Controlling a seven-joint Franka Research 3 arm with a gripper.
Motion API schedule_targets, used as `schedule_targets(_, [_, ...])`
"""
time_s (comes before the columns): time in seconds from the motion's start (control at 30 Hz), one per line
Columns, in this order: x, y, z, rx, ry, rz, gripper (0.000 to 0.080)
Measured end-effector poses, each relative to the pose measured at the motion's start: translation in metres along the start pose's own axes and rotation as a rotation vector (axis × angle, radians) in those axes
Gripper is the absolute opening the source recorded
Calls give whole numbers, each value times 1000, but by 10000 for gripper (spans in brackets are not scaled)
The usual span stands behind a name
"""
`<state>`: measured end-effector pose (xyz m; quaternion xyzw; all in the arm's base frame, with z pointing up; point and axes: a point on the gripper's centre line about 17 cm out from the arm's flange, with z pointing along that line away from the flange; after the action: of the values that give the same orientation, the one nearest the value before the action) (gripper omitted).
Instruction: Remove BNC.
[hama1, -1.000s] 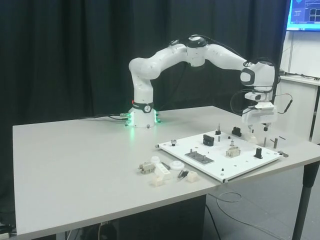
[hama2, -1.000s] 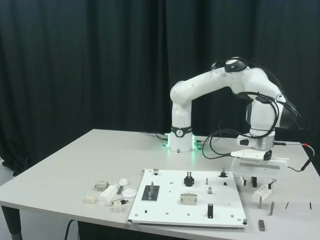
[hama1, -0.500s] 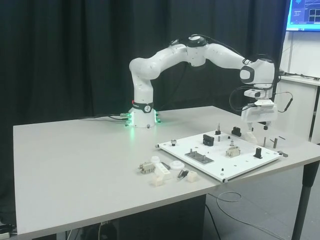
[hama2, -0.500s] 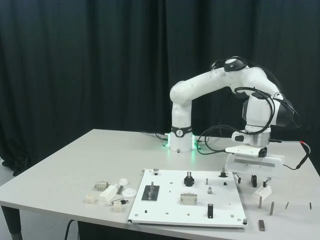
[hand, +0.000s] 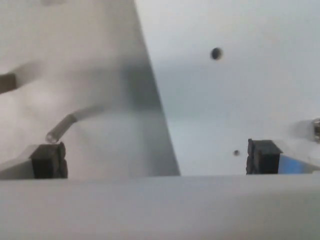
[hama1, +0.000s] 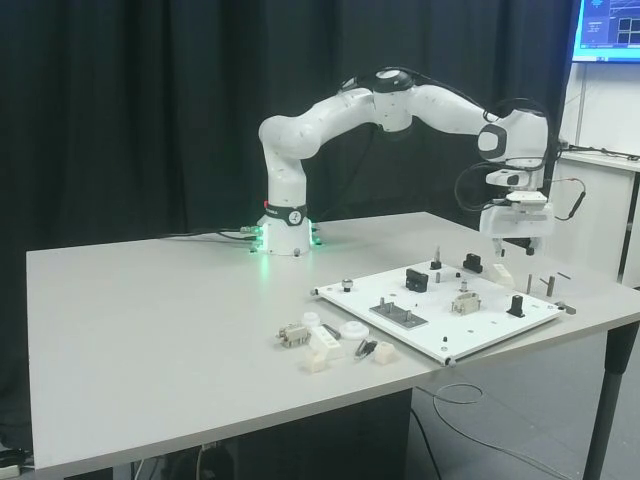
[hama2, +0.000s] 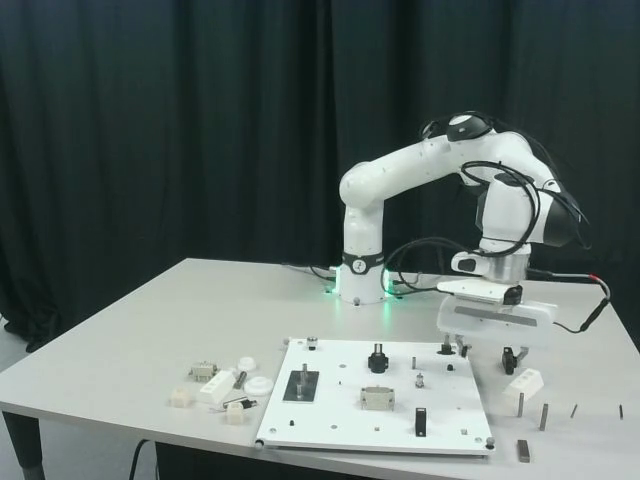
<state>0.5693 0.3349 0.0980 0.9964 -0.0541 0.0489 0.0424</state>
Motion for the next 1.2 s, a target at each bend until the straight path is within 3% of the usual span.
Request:
schedule_targets(0.27, [7,28,-1,-24,4,111,800])
schedule_targets(0.73, [2,78,10,-55,-18,382,800])
schedule_targets(1.2, [-2,118,15,-76,-21,676,800])
